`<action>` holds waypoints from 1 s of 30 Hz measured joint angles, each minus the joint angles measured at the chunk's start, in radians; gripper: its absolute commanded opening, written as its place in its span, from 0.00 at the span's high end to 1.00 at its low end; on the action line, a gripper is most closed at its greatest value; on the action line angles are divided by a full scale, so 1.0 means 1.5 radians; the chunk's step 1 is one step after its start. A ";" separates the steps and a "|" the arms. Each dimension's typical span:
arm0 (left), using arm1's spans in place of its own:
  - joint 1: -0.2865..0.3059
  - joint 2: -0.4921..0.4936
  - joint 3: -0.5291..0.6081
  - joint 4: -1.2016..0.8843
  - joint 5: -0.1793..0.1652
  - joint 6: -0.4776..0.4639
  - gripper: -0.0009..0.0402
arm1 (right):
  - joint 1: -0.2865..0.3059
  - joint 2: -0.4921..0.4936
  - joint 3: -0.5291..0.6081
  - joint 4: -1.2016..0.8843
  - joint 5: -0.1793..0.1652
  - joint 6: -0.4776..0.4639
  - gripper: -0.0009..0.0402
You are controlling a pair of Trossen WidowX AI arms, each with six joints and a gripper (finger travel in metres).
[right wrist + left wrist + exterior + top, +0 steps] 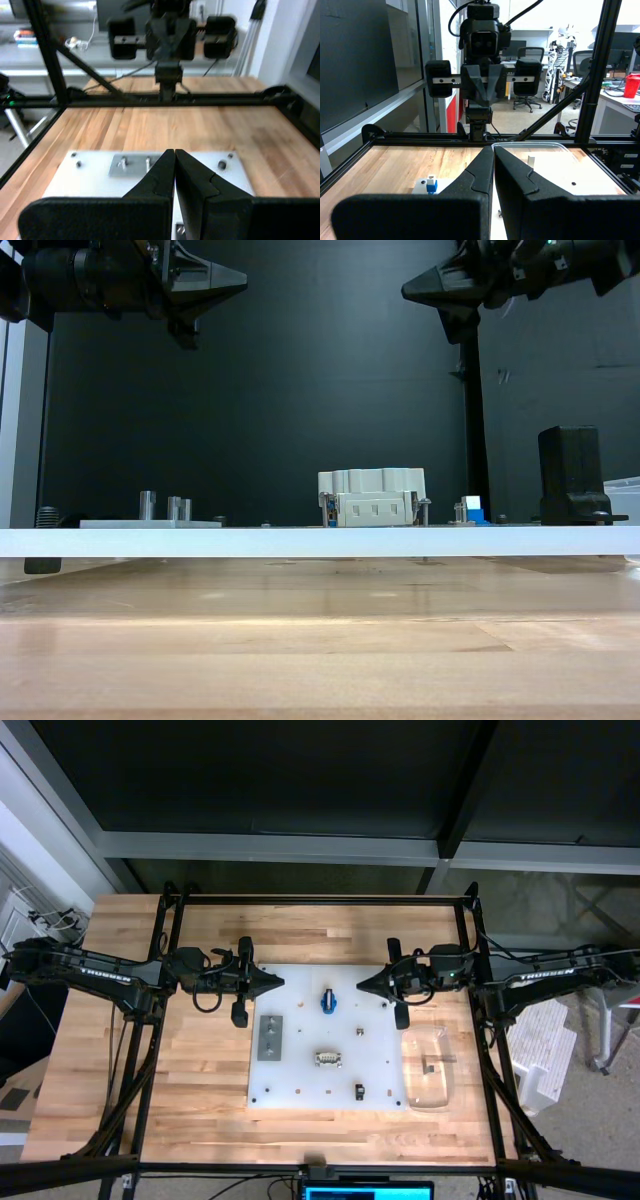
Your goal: Pick the 16mm bar and install on taskboard
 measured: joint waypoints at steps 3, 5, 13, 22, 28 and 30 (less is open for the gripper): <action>0.000 0.000 0.000 0.000 0.000 0.000 0.98 | 0.011 0.000 0.019 -0.062 0.002 0.021 0.98; 0.000 0.000 0.000 0.000 0.000 0.000 0.98 | 0.024 0.000 0.033 -0.115 0.019 0.022 0.98; 0.000 0.000 0.000 0.000 0.000 0.000 0.98 | 0.069 0.000 0.083 -0.287 0.055 0.036 0.98; 0.000 0.000 0.000 0.000 0.000 0.000 0.98 | 0.132 0.000 0.131 -0.473 0.073 0.084 0.98; 0.000 0.000 0.000 0.000 0.000 0.000 0.98 | 0.181 0.000 0.150 -0.573 0.070 0.127 0.98; 0.000 0.000 0.000 0.000 0.000 0.000 0.98 | 0.197 0.000 0.153 -0.600 0.071 0.140 0.98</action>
